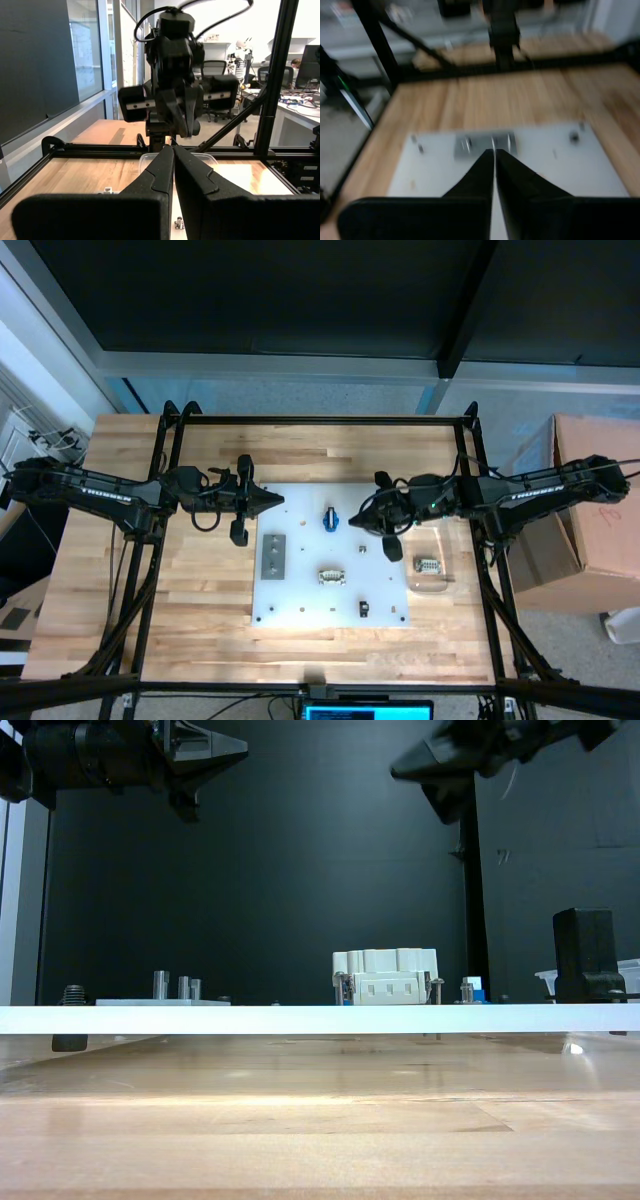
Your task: Remove the HAN10E connector from the taskboard and place in the container
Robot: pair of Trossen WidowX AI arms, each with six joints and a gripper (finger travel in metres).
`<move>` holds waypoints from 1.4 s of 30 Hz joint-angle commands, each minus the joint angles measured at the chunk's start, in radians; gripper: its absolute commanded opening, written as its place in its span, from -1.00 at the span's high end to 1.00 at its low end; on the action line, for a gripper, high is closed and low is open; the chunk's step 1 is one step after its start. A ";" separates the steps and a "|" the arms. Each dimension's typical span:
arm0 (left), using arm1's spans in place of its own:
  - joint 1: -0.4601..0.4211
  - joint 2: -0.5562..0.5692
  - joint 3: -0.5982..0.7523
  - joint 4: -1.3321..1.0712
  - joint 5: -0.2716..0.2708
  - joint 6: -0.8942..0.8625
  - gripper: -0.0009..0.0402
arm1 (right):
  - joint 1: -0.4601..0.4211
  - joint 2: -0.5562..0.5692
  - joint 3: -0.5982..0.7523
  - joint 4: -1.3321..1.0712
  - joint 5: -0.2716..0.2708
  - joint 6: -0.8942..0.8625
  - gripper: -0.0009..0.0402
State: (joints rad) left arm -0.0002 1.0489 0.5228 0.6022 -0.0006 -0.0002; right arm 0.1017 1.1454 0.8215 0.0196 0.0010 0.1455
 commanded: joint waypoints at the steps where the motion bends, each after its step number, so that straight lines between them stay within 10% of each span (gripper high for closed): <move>1: 0.000 0.000 0.000 0.000 0.000 0.000 0.96 | -0.028 0.000 -0.031 0.133 -0.013 -0.005 0.92; 18: 0.000 0.000 0.000 0.000 0.001 0.000 0.96 | -0.129 0.003 -0.210 0.579 -0.054 -0.021 0.96; 42: 0.000 0.000 0.000 0.000 0.001 0.000 0.96 | -0.130 0.002 -0.183 0.496 0.003 -0.021 0.96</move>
State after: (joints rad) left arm -0.0002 1.0489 0.5228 0.6025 -0.0002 -0.0002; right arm -0.0284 1.1481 0.6376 0.5144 0.0044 0.1211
